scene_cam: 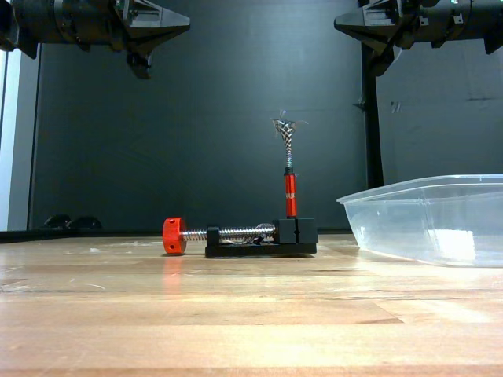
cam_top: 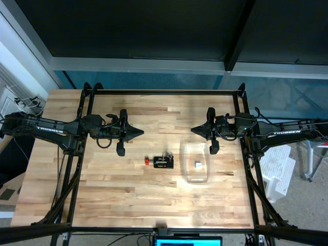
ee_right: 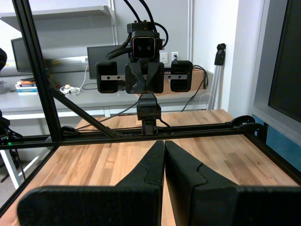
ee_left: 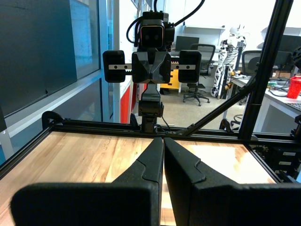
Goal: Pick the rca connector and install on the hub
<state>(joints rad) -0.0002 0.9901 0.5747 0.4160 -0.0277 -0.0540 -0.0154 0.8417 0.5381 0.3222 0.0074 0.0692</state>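
tray: the clear plastic tray (cam_top: pixel 187 177) sits right of centre; I see one tiny white cube (cam_top: pixel 198 164) in it.
hub: the hub (cam_top: pixel 164 164), a black block, lies flat just left of the tray, not touching it; its red stub (scene_cam: pixel 174 235) points left on a threaded silvery screw, and a red post (scene_cam: pixel 290 195) stands upright on top, topped by a braided wire (scene_cam: pixel 288 145).
rca connector: I cannot tell the rca connector apart from the hub's metal fittings.
table: the table (cam_top: pixel 128 200) is pale wood planks inside a black frame.
left gripper: the left gripper (cam_top: pixel 139 132) hovers high beyond the hub, fingers pressed together, holding nothing.
right gripper: the right gripper (cam_top: pixel 195 130) hovers past the tray's far end, likewise closed and empty.
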